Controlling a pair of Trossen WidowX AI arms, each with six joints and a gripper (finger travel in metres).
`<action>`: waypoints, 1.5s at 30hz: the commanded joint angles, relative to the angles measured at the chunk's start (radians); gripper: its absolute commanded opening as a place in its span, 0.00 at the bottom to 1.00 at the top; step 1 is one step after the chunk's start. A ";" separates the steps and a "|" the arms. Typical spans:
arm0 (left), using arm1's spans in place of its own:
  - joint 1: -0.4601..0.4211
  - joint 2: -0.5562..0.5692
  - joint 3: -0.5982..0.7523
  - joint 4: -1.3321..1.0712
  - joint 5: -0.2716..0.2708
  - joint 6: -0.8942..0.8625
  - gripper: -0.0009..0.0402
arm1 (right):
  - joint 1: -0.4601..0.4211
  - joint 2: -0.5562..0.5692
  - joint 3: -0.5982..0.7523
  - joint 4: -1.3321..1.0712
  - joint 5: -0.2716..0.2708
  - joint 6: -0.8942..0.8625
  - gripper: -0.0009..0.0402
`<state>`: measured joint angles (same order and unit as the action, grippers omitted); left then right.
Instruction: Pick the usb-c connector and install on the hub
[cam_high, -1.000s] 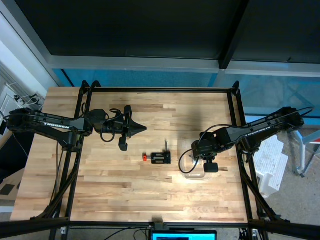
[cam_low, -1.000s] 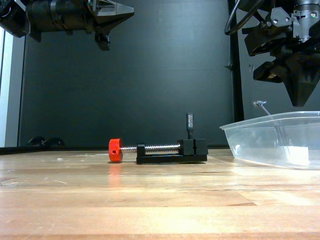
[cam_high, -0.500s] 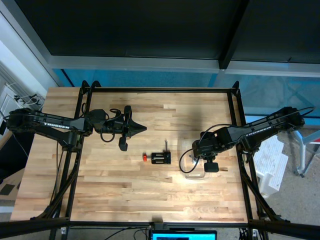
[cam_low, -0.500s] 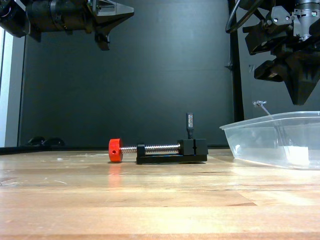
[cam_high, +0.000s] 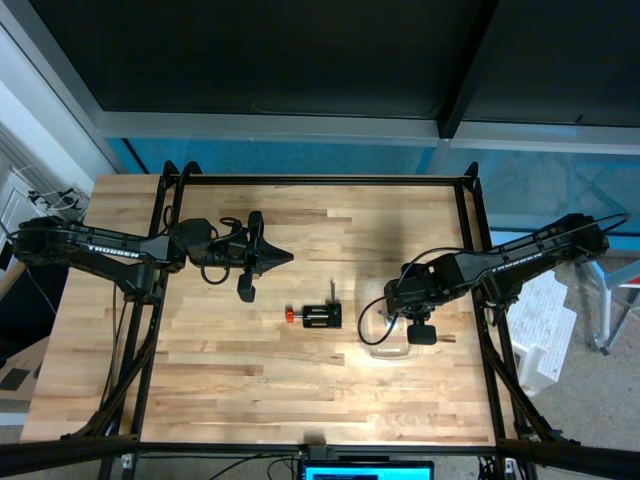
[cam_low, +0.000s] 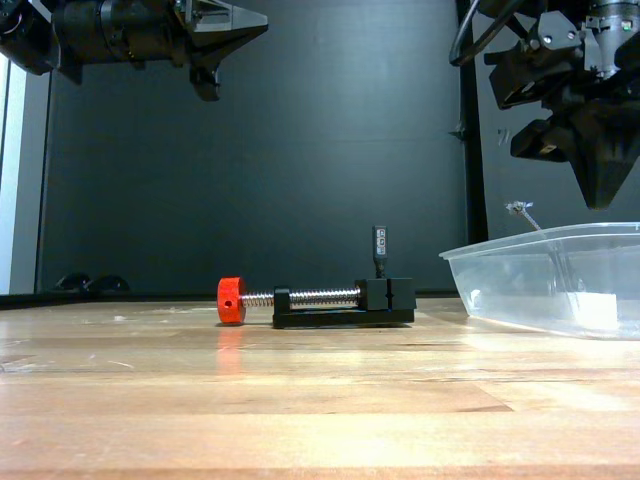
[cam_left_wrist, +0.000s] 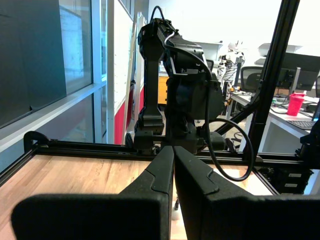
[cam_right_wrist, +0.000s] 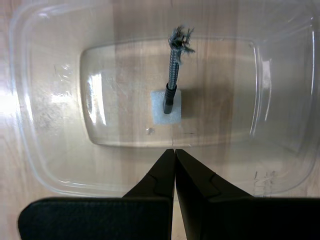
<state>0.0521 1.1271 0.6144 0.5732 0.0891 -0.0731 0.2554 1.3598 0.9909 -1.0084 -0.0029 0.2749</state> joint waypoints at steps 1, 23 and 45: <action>0.000 0.000 0.000 0.000 0.000 0.000 0.02 | 0.000 0.029 0.043 -0.061 0.002 -0.005 0.02; 0.000 0.000 0.000 0.000 0.000 0.000 0.02 | -0.027 0.245 0.208 -0.144 0.002 -0.072 0.45; 0.000 0.000 0.000 0.000 0.000 0.000 0.02 | -0.036 0.456 0.343 -0.206 -0.024 -0.187 0.45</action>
<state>0.0521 1.1271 0.6144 0.5732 0.0895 -0.0731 0.2188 1.8084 1.3342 -1.2160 -0.0200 0.0879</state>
